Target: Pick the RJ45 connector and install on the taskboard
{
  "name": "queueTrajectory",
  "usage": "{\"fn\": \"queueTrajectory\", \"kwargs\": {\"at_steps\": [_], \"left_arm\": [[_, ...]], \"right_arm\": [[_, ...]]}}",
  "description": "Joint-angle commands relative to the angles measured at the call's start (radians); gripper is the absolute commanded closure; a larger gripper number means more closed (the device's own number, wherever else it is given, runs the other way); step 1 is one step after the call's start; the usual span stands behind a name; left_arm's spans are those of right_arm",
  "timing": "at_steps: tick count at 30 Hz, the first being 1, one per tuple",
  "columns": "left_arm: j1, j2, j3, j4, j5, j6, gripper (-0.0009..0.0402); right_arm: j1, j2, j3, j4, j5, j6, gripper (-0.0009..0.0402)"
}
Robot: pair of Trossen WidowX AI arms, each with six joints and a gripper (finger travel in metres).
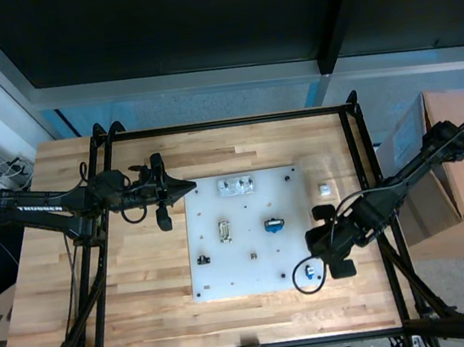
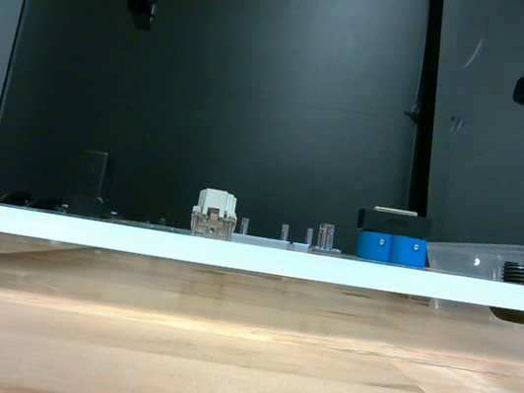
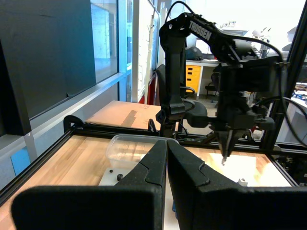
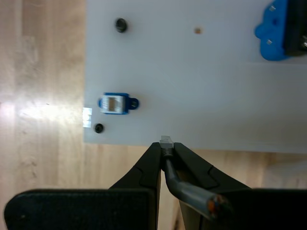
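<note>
- The RJ45 connector [image 4: 166, 140] is sitting clamped between the fingers [image 4: 144, 170] of the right gripper [image 4: 165, 146], its clear tip poking out just past the fingertips and its grey cable [image 4: 189, 191] trailing back between them.
- The connector is hanging above the edge of the white board [image 4: 192, 86], clear of its seat. The small blue socket [image 4: 116, 103] is lying apart from it, near a corner of the board beside a black screw [image 4: 99, 128].
- In the high view the right gripper is hovering right of centre in the frame, over the board's right edge, with the cable looping below it.
- A larger blue block [image 4: 276, 33] is standing farther in on the board.
- The board is resting on the wooden worktop [image 4: 43, 62].
- The left gripper [image 3: 167, 146] is hanging left of centre in the high view, just off the board's left edge and raised well above the worktop. Its fingers [image 3: 153, 167] are pressing together with nothing between them.
- A clear plastic tub [image 3: 127, 148] is sitting on the far side of the board from the left gripper.
</note>
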Motion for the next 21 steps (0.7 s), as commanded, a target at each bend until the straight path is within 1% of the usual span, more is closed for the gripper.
{"fn": "queueTrajectory", "kwargs": {"at_steps": [1, 10, 21], "left_arm": [[0.0, 0.0, 0.0, 0.0, 0.0, 0.0, 0.0393], [0.0, 0.0, 0.0, 0.0, 0.0, 0.0, 0.0393], [0.0, 0.0, 0.0, 0.0, 0.0, 0.0, 0.0393]], "right_arm": [[0.009, 0.034, 0.03, -0.001, 0.0, 0.005, 0.0393], [0.032, 0.113, 0.09, 0.007, 0.0, 0.028, 0.0393], [0.063, 0.163, 0.113, 0.038, 0.0, 0.074, 0.0393]]}}
